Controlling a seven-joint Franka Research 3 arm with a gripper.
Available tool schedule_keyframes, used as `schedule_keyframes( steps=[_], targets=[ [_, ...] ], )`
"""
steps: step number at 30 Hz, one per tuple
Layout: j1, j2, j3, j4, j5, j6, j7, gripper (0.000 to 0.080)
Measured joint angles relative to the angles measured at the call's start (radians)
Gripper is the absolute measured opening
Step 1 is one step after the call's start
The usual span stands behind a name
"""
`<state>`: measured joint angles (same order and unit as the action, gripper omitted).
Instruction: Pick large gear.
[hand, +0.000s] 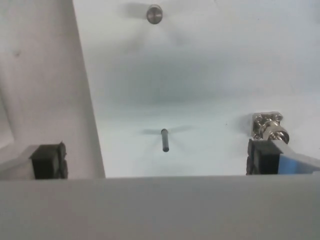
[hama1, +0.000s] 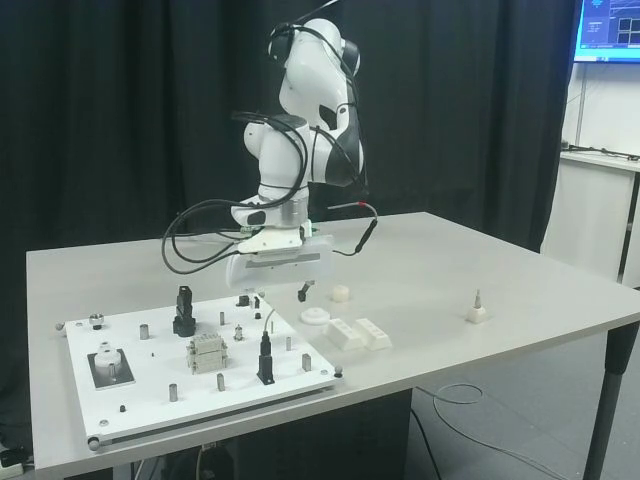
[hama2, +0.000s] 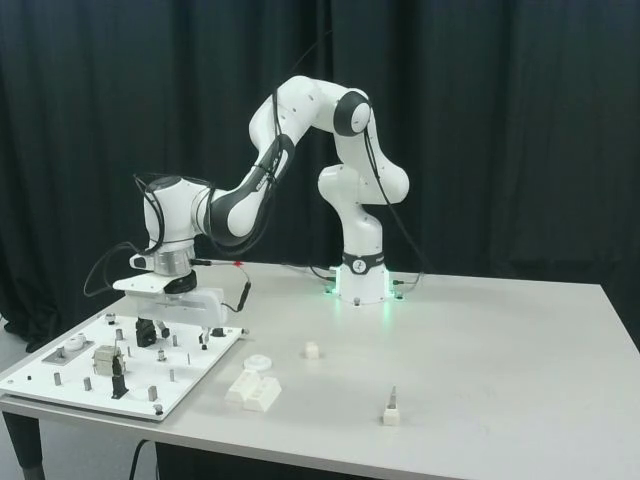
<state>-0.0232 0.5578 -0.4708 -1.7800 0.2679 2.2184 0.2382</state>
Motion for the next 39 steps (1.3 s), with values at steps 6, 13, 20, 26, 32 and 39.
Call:
schedule_keyframes(
  steps=[6, 13, 20, 26, 32, 39],
  targets=[
    [0.0, -0.002, 0.0, 0.016, 0.0, -0.025, 0.001, 0.08],
    [0.002, -0.002, 0.0, 0.033, 0.001, -0.05, 0.007, 0.08],
    [0.006, -0.003, 0.0, 0.051, 0.004, -0.069, 0.026, 0.08],
    [0.011, -0.004, 0.001, 0.066, 0.005, -0.089, 0.042, 0.08],
    [0.017, -0.005, 0.001, 0.079, 0.005, -0.108, 0.054, 0.08],
    [0.019, -0.011, 0.001, 0.089, 0.005, -0.134, 0.065, 0.08]
  ],
)
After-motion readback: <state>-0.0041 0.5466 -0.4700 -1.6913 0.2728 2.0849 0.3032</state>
